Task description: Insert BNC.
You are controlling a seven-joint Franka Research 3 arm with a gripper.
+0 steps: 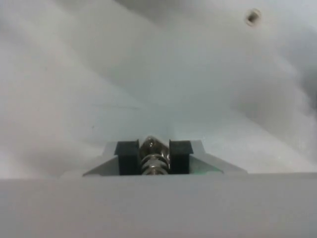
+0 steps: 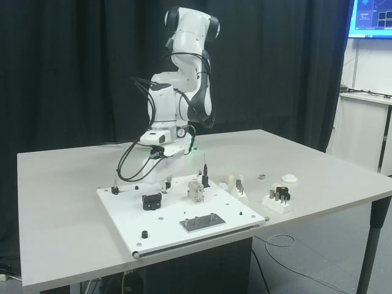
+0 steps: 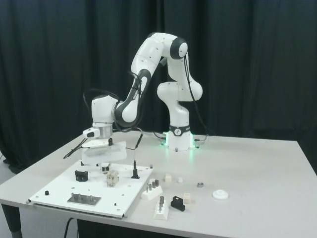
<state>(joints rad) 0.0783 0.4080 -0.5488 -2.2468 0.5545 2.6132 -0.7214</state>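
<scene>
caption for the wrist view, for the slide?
End effector grips the BNC connector between black fingers above the white board.

White arm (image 3: 148, 74) reaches down over the far side of a white board (image 3: 94, 191) on the grey counter (image 3: 257, 178). Claw (image 3: 105, 167) low over the board, beside a black block (image 3: 80, 175). White disc (image 3: 220, 195) lies well apart. Green glow at the arm's base.

The white arm (image 3: 148, 74) bends forward and down; its gripper (image 1: 154, 157) points downward, black fingers (image 1: 127, 156) closed on the BNC connector (image 1: 152, 154).
</scene>
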